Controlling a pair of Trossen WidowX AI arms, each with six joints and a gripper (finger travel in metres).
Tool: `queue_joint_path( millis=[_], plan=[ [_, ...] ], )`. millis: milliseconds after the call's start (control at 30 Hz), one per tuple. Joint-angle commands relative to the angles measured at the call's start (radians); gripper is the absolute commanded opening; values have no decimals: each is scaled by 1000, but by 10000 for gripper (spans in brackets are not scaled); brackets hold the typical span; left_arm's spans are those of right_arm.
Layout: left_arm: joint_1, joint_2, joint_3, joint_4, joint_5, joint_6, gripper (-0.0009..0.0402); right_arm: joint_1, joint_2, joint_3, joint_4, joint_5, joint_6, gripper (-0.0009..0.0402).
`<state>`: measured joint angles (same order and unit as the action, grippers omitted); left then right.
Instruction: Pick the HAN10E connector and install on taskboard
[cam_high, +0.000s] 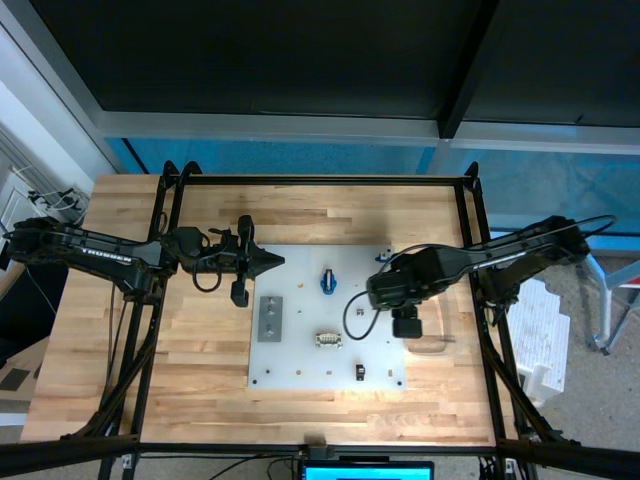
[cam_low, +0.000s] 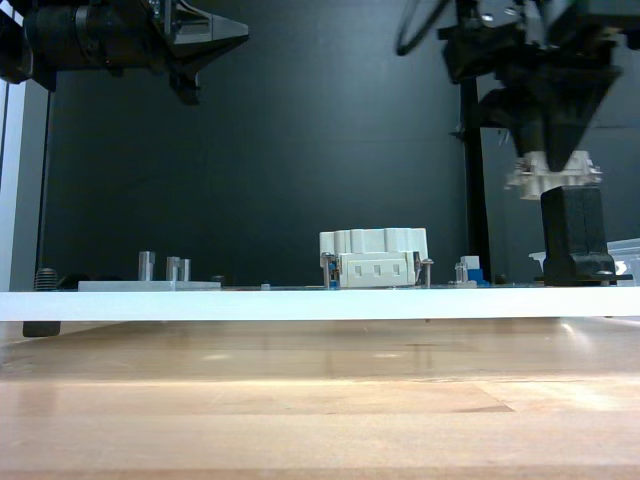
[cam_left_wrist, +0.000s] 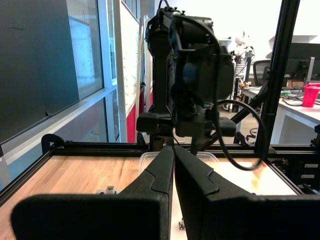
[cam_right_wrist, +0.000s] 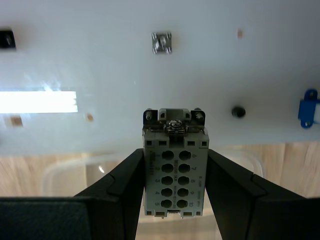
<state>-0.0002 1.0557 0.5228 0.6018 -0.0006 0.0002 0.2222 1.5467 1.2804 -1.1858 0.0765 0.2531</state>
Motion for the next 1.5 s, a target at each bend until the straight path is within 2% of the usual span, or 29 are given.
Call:
queue_joint_path(
  millis=[33,300,767,1500],
  plan=[
    [0,0,0,0,0,0,1,6,74,73,-4,1,10,37],
    [0,0,0,0,0,0,1,29,225,257,-44,1,27,37],
    [0,0,0,0,0,0,1,66,426,489,-59,-1,27,37],
    [0,0,0,0,0,0,1,79,618,727,-89,-2,0,36]
  ],
)
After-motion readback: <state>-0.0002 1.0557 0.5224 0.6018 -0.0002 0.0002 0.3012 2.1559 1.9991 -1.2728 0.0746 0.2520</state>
